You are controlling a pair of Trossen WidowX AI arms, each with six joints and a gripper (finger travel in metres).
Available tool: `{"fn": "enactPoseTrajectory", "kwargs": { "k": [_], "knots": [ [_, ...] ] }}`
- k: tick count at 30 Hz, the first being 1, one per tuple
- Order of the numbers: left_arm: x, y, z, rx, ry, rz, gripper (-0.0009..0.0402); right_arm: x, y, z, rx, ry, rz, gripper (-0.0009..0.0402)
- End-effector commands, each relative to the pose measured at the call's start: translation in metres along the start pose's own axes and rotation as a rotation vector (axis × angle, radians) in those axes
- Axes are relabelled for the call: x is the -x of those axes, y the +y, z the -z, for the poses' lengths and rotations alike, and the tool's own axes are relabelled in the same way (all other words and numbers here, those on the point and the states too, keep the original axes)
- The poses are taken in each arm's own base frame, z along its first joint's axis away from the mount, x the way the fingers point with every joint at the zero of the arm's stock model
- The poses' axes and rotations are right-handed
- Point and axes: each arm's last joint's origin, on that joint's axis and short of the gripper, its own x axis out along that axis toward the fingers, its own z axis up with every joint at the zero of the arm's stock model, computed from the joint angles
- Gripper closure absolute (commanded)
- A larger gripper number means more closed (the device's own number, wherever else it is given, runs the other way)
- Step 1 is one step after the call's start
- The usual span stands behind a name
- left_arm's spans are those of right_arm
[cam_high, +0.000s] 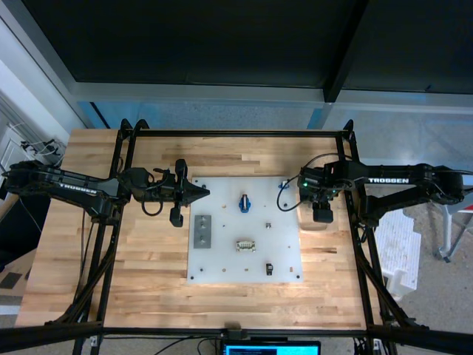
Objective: Pick the 16mm bar and install on taskboard
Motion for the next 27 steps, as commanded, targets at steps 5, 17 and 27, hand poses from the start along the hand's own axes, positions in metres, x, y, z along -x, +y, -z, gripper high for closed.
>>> {"fn": "enactPoseTrajectory", "kwargs": {
  "k": [5,17,27],
  "knots": [
    [0.000,0.000,0.000,0.000,0.000,0.000,0.0393,0.000,-0.003,0.001,0.056,0.017,0.027,0.0216],
    [0.000,0.000,0.000,0.000,0.000,0.000,0.0393,-0.010,-0.002,-0.001,0.100,0.025,-0.013,0.0216],
    [0.000,0.000,0.000,0.000,0.000,0.000,0.0393,-0.014,-0.001,0.000,0.126,0.028,-0.015,0.0216]
  ]
}}
